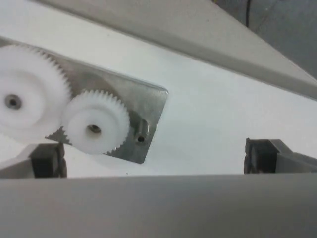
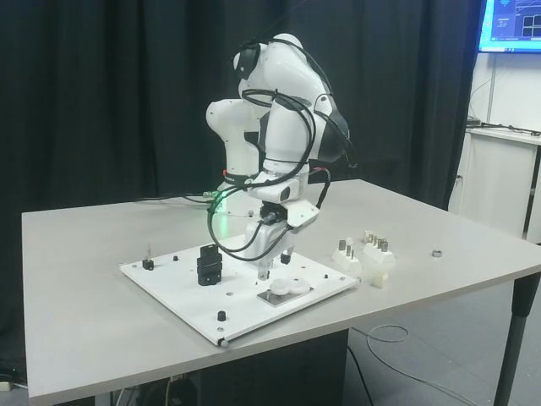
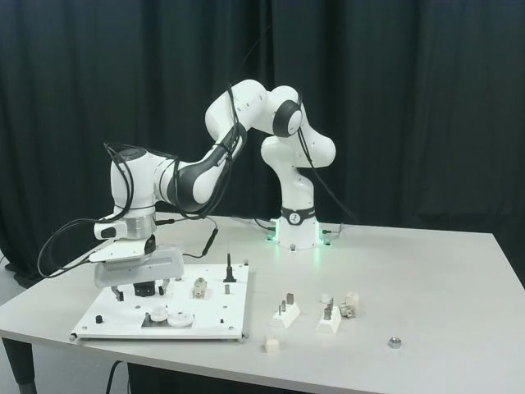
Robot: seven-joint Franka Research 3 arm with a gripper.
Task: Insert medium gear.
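Note:
On the metal base plate (image 1: 148, 106) sit two white gears, their teeth meshed. The medium gear (image 1: 96, 128) rests flat on its shaft beside the large gear (image 1: 22, 99). A bare short peg (image 1: 142, 133) stands at the plate's far end. My gripper (image 1: 153, 157) is open with nothing between its black fingertips (image 1: 260, 155); it hovers a little above the white board (image 2: 182, 292), just off the medium gear. In the room views the gripper (image 2: 275, 262) (image 3: 141, 289) hangs over the plate (image 2: 285, 297) with the gears (image 3: 172, 317) below it.
A black fixture (image 2: 209, 264) stands on the board near the gripper, with an upright black peg (image 3: 228, 269) and small parts farther along. White blocks with pegs (image 2: 363, 258) and a small ring (image 2: 437, 252) lie on the grey table (image 2: 84, 245) beyond the board.

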